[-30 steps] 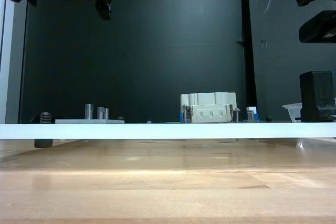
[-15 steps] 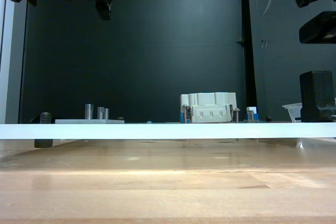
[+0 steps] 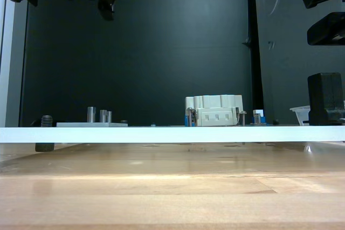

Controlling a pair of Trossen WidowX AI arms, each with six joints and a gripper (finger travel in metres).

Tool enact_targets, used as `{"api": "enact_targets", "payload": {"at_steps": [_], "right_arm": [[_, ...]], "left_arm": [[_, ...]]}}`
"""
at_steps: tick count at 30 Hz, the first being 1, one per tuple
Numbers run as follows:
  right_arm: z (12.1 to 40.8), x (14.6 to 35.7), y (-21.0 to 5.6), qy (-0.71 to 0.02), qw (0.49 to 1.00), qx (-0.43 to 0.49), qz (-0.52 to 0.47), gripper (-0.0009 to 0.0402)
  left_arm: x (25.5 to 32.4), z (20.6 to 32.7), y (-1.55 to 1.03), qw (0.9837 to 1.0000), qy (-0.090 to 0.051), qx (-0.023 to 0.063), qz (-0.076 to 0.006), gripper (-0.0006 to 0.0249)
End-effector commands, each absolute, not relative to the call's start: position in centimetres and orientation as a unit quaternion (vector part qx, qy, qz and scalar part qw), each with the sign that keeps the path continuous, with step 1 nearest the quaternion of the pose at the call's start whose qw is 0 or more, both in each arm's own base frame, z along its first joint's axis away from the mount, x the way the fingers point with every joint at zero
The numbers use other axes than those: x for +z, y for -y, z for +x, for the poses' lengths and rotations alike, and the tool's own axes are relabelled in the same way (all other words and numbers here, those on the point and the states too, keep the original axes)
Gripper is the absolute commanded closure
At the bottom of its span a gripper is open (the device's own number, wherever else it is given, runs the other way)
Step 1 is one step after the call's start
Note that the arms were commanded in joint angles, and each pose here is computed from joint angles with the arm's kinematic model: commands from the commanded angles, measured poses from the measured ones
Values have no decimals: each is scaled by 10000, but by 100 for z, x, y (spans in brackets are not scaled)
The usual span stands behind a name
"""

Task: Pick the 16mm bar and install on taskboard

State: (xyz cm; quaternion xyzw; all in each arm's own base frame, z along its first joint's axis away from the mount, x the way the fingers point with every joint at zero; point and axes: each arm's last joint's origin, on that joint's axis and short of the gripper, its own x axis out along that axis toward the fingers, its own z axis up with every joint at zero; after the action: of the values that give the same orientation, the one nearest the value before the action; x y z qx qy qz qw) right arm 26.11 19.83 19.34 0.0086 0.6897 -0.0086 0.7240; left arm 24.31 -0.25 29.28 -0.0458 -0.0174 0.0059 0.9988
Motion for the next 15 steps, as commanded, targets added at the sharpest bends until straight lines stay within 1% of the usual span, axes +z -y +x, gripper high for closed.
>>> {"api": "enact_targets", "payload": {"at_steps": [1,15], "right_arm": [[2610,1929,-1984,-6905,7232,-86,77,393],[2607,1934,-1980,-6916,7222,68,-104,393]], "left_arm": [[2930,2431,24,9988,176,61,-458,243],[2930,2431,24,9988,177,61,-458,243]]}}
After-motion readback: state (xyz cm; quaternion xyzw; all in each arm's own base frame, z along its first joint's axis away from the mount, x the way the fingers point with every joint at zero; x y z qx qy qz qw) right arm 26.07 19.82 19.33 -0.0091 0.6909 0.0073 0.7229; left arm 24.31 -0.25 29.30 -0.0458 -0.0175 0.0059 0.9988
